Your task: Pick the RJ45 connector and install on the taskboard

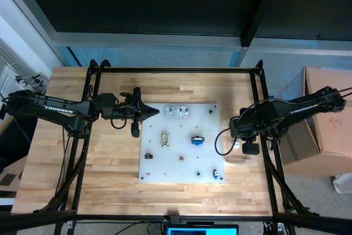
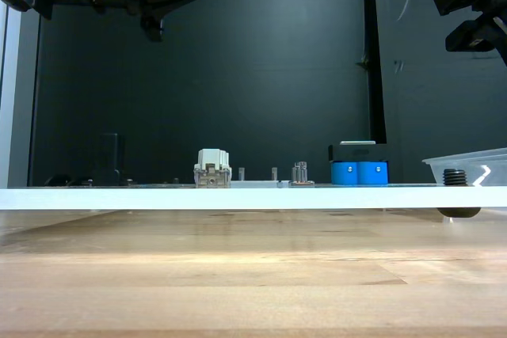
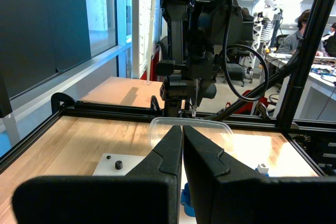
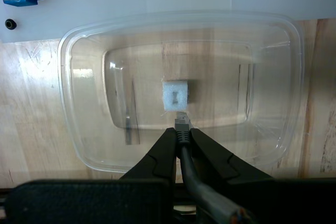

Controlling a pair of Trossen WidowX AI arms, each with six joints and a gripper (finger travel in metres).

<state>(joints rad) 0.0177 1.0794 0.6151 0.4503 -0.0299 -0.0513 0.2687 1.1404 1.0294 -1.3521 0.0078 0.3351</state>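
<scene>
Black left gripper (image 1: 152,112) first: it hangs high over the taskboard's (image 1: 176,163) left edge, fingers pressed together with nothing between them, so it's closed and empty.

Moving right across the taskboard, there's a blue socket block (image 1: 217,175) near the right edge at the near corner. My guess is that's where the plug goes, but I can't confirm it from these views.

Just off the taskboard's right edge sits a clear plastic tray (image 4: 65,103) with a small white foam piece (image 4: 174,96) in it. The right gripper (image 4: 181,132) hovers above that tray, clamped on the RJ45 connector (image 4: 181,121). The plug sticks out past the fingertips and its grey cable (image 4: 202,192) runs back between the fingers. So it's held, clear of any seat.

What matters for the next move, I reckon: the plug's long axis runs in line with the fingers, pointing down at the tray, and the blue socket block lies off to the taskboard side of it. The right arm is way nearer.
</scene>
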